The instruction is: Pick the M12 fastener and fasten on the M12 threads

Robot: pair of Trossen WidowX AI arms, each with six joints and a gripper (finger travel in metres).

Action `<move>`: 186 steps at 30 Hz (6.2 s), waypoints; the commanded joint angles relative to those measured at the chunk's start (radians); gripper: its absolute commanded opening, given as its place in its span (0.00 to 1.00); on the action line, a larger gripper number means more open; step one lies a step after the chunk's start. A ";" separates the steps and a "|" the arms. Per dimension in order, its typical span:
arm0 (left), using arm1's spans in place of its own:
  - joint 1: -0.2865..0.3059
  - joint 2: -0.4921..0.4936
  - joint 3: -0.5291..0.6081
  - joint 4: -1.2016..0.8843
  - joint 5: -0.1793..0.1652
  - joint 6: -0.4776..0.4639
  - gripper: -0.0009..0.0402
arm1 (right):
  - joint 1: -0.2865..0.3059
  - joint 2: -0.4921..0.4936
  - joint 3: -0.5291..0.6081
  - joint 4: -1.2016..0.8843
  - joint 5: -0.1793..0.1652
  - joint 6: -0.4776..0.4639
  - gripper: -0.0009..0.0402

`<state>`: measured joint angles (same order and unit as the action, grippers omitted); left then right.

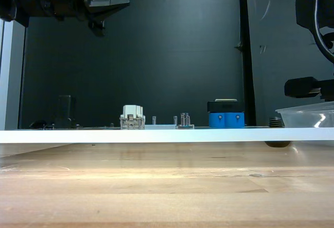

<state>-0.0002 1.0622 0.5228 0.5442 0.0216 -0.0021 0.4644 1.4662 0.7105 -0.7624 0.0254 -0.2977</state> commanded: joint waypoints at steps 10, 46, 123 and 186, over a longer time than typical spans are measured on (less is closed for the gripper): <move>0.000 0.000 0.000 0.000 0.000 0.000 0.02 | 0.000 0.000 0.000 -0.002 0.000 0.001 0.15; 0.000 0.000 0.000 0.000 0.000 0.000 0.02 | -0.005 0.226 0.636 -0.420 0.009 -0.500 0.06; 0.000 0.000 0.000 0.000 0.000 0.000 0.02 | 0.007 0.690 1.031 -0.365 0.008 -0.676 0.09; 0.000 0.000 0.000 0.000 0.000 0.000 0.02 | 0.005 0.690 1.031 -0.340 0.008 2.014 0.09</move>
<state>-0.0002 1.0618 0.5224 0.5438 0.0219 -0.0021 0.4686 2.1555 1.7409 -1.1011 0.0330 1.6840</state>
